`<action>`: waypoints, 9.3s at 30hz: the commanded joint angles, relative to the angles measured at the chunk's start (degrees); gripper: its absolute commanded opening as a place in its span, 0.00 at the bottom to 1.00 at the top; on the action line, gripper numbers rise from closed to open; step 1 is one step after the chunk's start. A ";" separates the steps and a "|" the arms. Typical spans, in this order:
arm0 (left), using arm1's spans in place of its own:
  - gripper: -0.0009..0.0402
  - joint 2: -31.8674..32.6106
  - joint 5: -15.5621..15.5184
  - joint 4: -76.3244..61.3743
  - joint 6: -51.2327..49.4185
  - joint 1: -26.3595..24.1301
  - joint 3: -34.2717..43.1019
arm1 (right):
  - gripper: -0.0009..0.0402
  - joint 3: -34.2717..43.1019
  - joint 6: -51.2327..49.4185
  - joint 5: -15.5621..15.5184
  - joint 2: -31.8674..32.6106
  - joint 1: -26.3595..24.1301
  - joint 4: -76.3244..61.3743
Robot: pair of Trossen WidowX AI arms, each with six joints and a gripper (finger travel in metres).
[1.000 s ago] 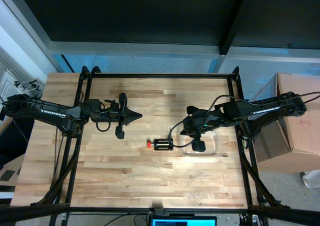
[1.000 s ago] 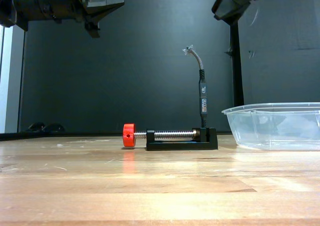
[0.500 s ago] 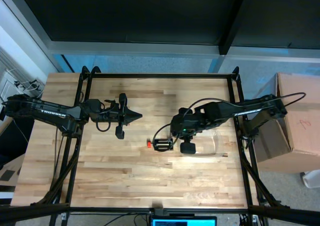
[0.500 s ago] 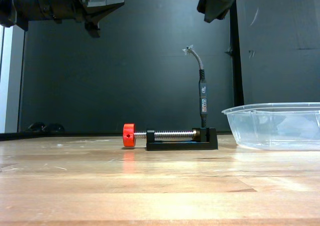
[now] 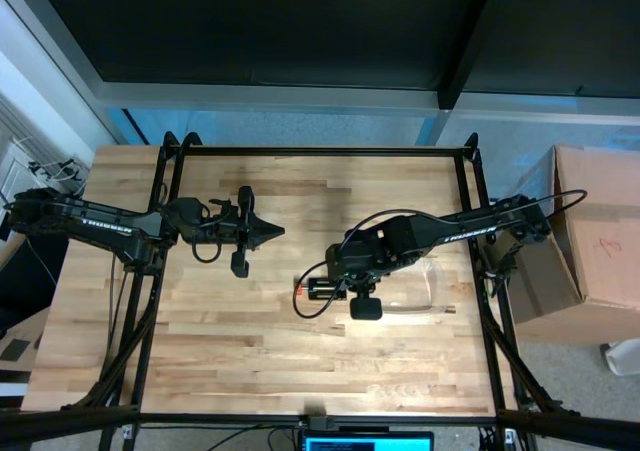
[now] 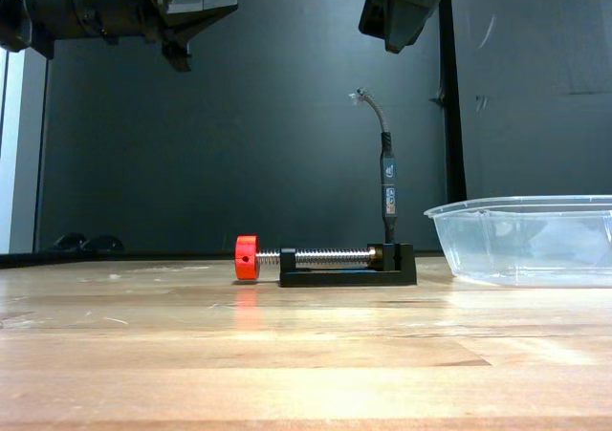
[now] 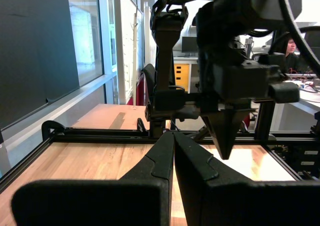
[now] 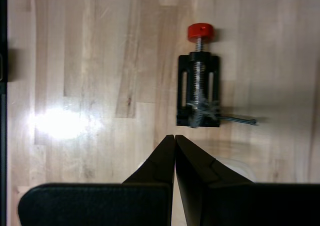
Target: Remove the USB-C connector from the USB-C receptacle and place in the container
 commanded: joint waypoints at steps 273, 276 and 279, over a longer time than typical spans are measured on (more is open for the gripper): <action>0.02 0.02 0.02 0.02 0.00 0.02 0.00 | 0.28 -50.99 13.77 4.46 -23.45 3.72 12.94; 0.02 0.02 0.02 0.02 0.00 0.02 0.00 | 0.40 -50.21 13.86 4.50 -23.45 3.72 12.90; 0.02 0.02 0.02 0.02 0.00 0.02 0.00 | 0.50 -49.00 14.19 4.57 -23.45 3.72 12.94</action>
